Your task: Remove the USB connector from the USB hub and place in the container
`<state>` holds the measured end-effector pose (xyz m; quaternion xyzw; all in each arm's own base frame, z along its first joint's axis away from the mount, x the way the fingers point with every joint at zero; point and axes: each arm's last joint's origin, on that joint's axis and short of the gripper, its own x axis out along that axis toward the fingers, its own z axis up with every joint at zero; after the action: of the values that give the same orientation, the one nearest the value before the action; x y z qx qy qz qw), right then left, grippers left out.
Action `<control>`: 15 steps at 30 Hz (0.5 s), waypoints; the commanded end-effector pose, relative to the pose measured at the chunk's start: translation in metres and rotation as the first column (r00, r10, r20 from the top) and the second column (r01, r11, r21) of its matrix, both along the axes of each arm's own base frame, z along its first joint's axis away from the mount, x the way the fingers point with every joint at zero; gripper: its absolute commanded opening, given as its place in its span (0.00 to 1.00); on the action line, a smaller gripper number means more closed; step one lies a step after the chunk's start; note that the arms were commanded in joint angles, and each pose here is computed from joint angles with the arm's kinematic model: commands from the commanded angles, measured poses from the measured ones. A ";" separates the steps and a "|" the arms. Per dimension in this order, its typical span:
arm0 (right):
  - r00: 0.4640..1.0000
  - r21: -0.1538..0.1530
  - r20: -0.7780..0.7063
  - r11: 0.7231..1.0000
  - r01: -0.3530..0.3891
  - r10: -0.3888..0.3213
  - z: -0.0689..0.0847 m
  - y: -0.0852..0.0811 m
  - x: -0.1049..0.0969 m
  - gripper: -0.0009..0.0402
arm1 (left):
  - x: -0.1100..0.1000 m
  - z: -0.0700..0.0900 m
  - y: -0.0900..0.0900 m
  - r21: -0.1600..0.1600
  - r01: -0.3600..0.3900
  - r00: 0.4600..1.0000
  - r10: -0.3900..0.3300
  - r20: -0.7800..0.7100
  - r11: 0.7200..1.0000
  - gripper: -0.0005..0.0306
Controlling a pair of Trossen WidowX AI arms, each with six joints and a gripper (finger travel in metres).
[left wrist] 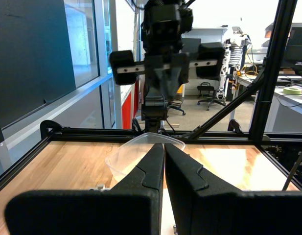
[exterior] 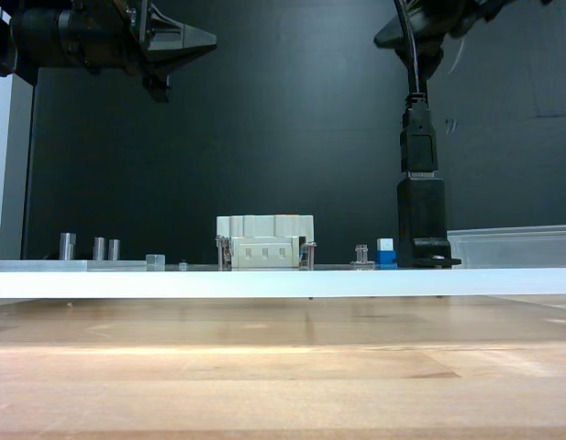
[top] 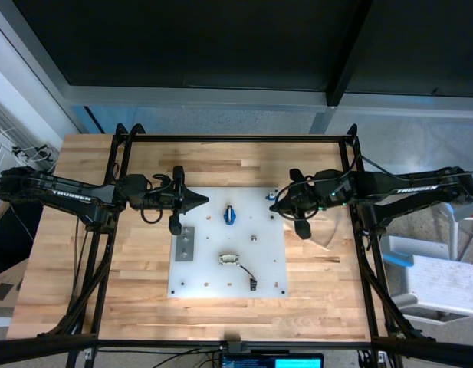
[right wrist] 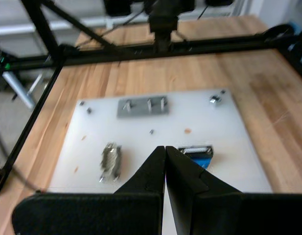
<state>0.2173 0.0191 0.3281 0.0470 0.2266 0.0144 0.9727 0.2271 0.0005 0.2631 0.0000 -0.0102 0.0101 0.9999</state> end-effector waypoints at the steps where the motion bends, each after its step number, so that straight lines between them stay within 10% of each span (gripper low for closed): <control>1: 0.998 -0.001 -0.063 1.000 -0.014 0.014 0.006 0.004 0.001 0.02 | 0.000 0.000 0.000 0.000 0.000 1.000 0.000 0.001 1.000 0.02; 15: 0.952 -0.025 -0.305 0.999 -0.031 0.022 0.011 0.038 0.018 0.02 | 0.000 0.000 0.000 0.000 0.000 1.000 0.000 0.001 1.000 0.02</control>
<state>0.2340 0.0525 0.3402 0.0339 0.3656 0.0146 0.9300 0.2271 0.0005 0.2633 0.0000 -0.0106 0.0101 0.9999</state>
